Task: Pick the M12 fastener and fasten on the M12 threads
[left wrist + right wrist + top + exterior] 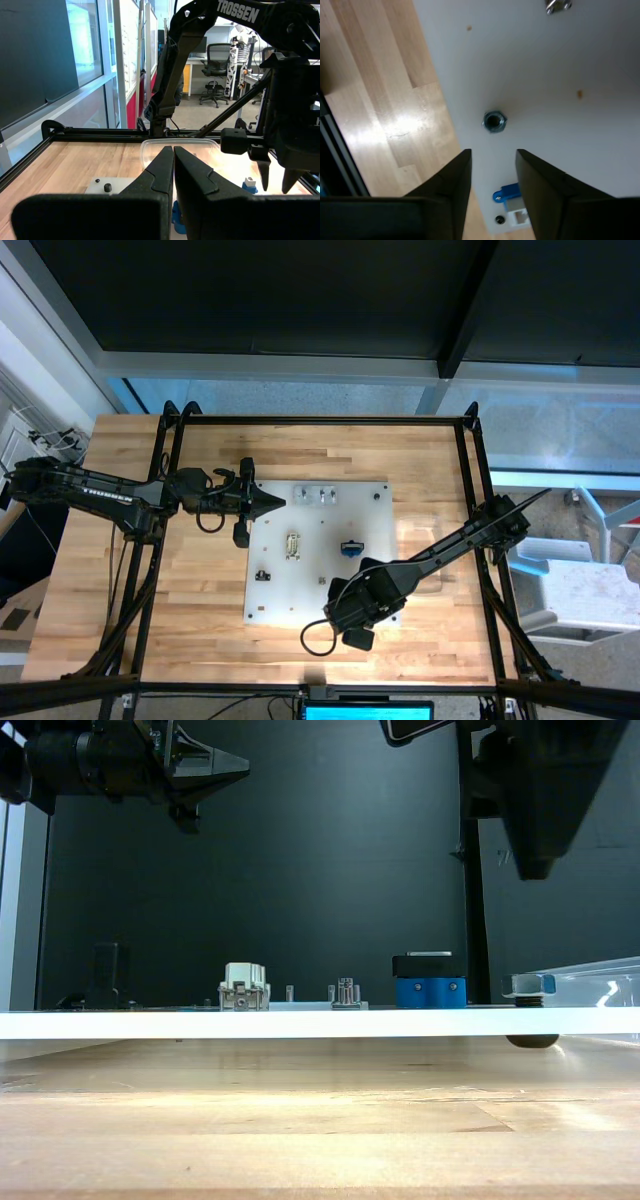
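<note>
Hovering at the board's (285, 605) near right edge, we are centring our empty, fingers-apart right gripper (492, 152) over the M12 fastener (494, 121), seated on the M12 threads (529, 1003), for tightening, with the left gripper (173, 148) idling pinched together far left.

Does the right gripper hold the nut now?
No, the nut sits on its stud below the open right gripper; the left gripper hangs shut over the board's far left corner.
</note>
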`<state>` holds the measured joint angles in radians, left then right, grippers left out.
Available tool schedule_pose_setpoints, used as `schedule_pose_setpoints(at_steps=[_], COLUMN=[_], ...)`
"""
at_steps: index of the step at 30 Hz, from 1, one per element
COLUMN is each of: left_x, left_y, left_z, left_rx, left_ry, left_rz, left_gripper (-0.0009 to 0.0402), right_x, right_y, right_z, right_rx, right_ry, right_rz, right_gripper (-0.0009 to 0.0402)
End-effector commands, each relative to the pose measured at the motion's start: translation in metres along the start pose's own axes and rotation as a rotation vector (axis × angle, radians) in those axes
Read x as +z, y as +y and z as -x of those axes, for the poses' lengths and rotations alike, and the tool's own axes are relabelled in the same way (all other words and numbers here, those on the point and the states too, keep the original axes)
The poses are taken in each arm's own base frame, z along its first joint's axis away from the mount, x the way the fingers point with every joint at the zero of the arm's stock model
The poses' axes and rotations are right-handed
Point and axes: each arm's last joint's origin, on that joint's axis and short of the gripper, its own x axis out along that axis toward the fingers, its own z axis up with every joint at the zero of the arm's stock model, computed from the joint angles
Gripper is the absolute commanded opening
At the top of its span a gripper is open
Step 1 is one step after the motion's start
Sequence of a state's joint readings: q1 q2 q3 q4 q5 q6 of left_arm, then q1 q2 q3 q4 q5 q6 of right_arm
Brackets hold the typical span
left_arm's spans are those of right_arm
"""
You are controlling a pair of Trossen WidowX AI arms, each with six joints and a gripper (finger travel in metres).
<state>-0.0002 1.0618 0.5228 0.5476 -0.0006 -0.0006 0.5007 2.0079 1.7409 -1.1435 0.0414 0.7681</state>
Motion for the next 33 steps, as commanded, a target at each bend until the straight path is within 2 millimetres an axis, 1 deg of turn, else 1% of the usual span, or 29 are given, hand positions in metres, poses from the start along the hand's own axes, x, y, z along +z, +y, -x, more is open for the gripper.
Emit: schedule_pose_setpoints(at_steps=[1,4,7,9,13,19,26,33], left_x=[0.000,0.000,0.000,0.000,0.000,0.000,0.000,0.000], left_y=[0.000,0.000,0.000,0.000,0.000,0.000,0.000,0.000], left_z=[0.000,0.000,0.000,0.000,0.000,0.000,0.000,0.000], left_rx=[0.000,0.000,0.000,0.000,0.000,0.000,0.000,0.000], left_ry=[0.000,0.000,0.000,0.000,0.000,0.000,0.000,0.000], left_rz=[0.000,0.000,0.000,0.000,0.000,0.000,0.000,0.000], left_gripper=[0.0000,0.0000,0.0000,0.0000,0.0000,0.0000,0.0000,0.0000], right_x=[0.002,0.003,0.003,0.002,0.001,-0.005,-0.005,-0.004], right_y=[-0.002,-0.006,-0.008,-0.008,-0.009,-0.014,-0.014,-0.013], right_z=[-0.002,-0.005,-0.010,-0.015,-0.025,-0.038,-0.042,-0.050], right_rx=[-0.003,-0.010,-0.012,-0.008,-0.001,-0.021,-0.015,-0.031], right_ry=[0.000,0.008,0.008,0.006,-0.004,0.024,0.014,0.016], right_rz=[0.063,0.115,0.161,0.186,0.234,0.243,0.251,0.256], right_gripper=[0.0054,-0.0006,0.0007,-0.0002,-0.0001,0.0000,0.0000,0.0000])
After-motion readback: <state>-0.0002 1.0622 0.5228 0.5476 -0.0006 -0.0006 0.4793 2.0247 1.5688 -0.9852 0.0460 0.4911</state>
